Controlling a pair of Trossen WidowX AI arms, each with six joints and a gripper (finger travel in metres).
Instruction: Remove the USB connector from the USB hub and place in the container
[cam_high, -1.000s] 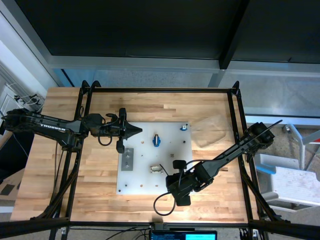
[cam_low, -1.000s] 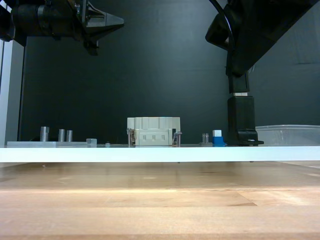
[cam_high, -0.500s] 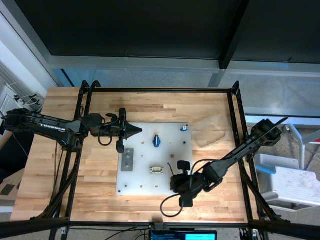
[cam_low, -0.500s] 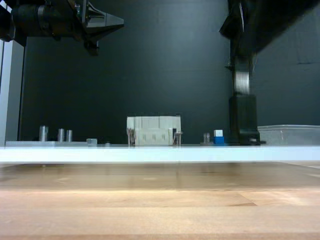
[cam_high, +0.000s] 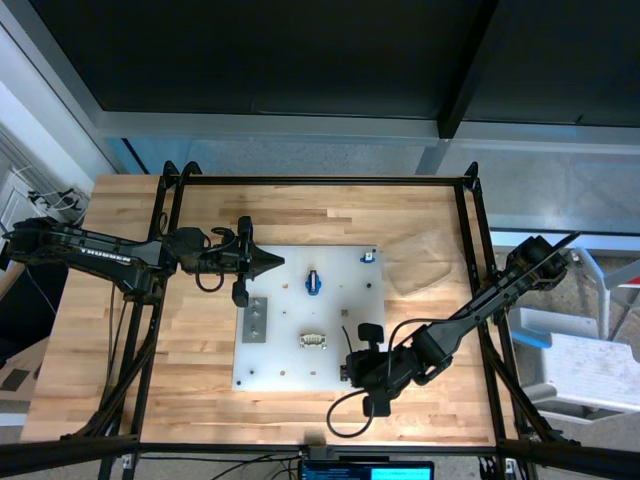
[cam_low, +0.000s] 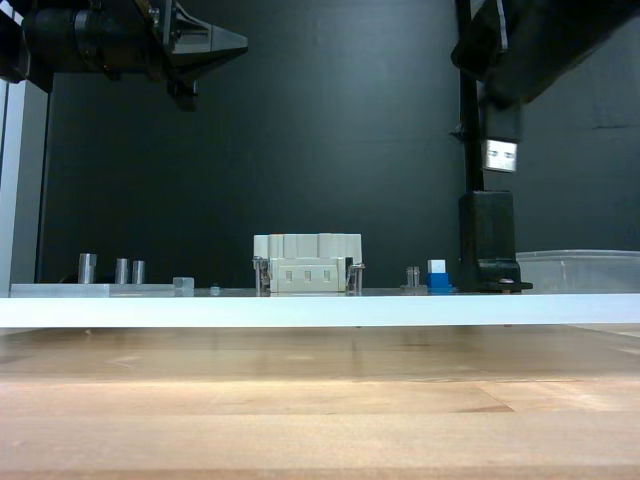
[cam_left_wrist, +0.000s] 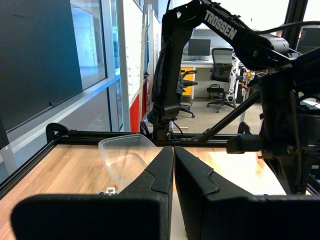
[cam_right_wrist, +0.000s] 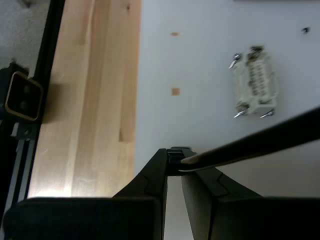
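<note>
Jaws: right gripper (cam_right_wrist: 175, 160) clamped on small black USB connector (cam_right_wrist: 174, 153), just above tiny black squarish USB hub (cam_low: 487, 238), near-right on white board (cam_high: 290, 345); left gripper (cam_high: 272, 261) closed, empty, raised far-left.

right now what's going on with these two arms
The right gripper is shut on the USB connector, holding it over the near part of the white board. The plug's silver end hangs clear above the USB hub, so it is out of the socket. The container, on the wood right of the board, holds nothing yet. The left gripper is shut on nothing, parked above the board's far left corner.
</note>
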